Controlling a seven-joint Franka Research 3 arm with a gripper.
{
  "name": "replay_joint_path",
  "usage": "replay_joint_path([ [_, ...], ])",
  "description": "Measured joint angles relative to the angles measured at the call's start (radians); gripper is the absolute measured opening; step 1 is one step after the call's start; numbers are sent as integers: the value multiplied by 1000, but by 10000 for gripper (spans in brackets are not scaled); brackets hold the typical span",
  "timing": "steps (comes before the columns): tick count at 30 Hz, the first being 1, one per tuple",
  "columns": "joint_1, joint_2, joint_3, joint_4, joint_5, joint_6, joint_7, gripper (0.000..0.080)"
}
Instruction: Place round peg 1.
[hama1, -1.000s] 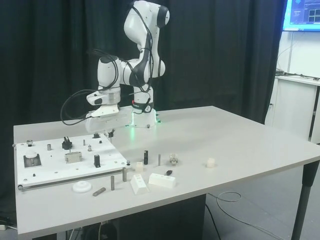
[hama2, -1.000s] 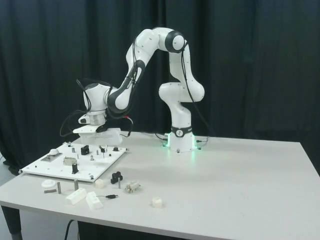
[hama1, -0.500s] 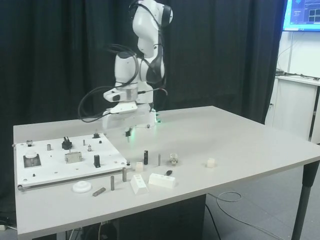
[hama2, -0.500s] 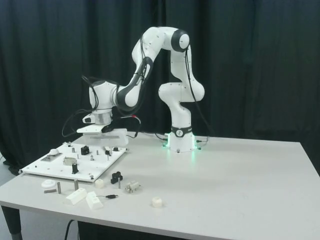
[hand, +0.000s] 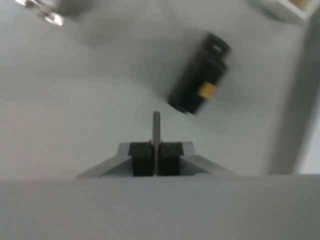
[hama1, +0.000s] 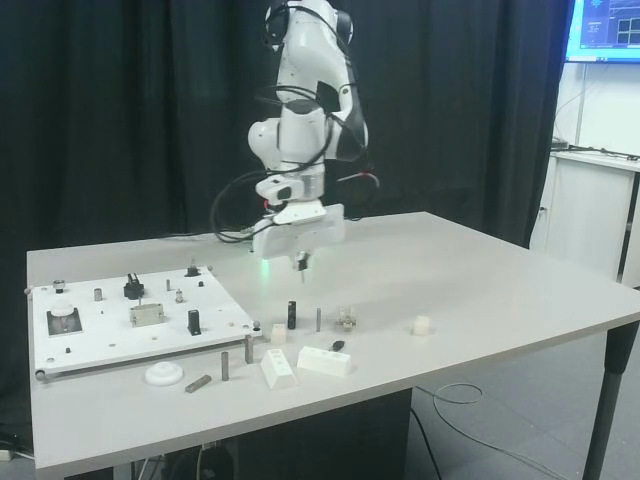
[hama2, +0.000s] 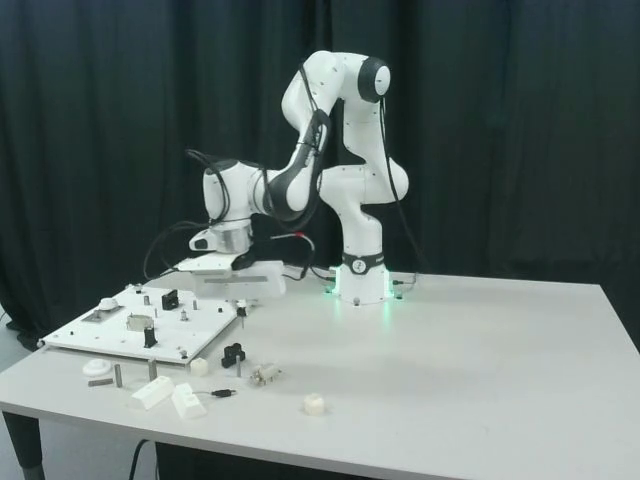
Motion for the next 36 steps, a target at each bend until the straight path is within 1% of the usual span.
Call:
replay_joint_path([
  [6,57,0,11,7,0,1,66,32],
  [10,86,0,24,10,0,5,90,32],
  [16,116,2,52,10,0,35,124,32],
  [24,131,17,100,10,0,78,152,32],
  [30,131,44,139,10,0,108,179,32],
  [36,131,74,169,10,0,126,209,32],
])
